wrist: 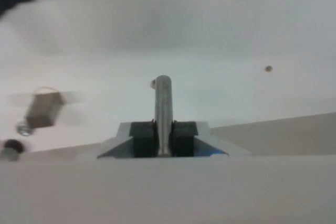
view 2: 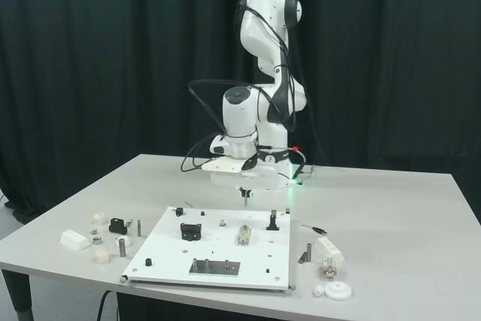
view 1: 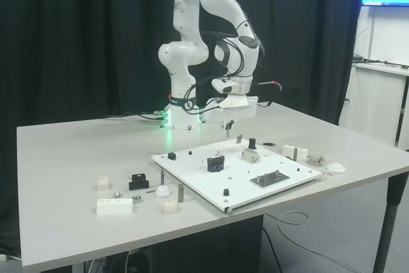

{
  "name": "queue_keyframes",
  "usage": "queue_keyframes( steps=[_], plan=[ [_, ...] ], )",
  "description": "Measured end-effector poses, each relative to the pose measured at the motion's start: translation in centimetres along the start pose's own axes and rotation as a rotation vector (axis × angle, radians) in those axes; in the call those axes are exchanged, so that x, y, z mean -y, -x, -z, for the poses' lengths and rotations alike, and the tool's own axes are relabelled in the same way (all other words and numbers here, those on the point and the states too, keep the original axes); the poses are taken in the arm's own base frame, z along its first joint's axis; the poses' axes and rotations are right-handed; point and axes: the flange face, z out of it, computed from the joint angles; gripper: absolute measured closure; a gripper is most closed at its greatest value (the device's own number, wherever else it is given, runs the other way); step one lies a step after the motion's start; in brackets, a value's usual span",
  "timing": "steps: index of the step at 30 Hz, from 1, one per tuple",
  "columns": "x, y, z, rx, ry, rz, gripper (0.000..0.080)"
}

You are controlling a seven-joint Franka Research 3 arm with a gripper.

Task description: Place round peg 2.

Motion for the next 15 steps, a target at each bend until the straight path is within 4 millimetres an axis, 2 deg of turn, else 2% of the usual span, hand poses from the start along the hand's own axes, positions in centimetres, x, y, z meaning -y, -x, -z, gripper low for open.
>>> queue_keyframes(
  steps=[7,15],
  plan=[
    [2.2,1.9,1.1,-0.023,-0.011,-0.013,0.0730],
    [5.4,5.3,1.5,-0.051,-0.018,-0.030,0.0730]
  ],
)
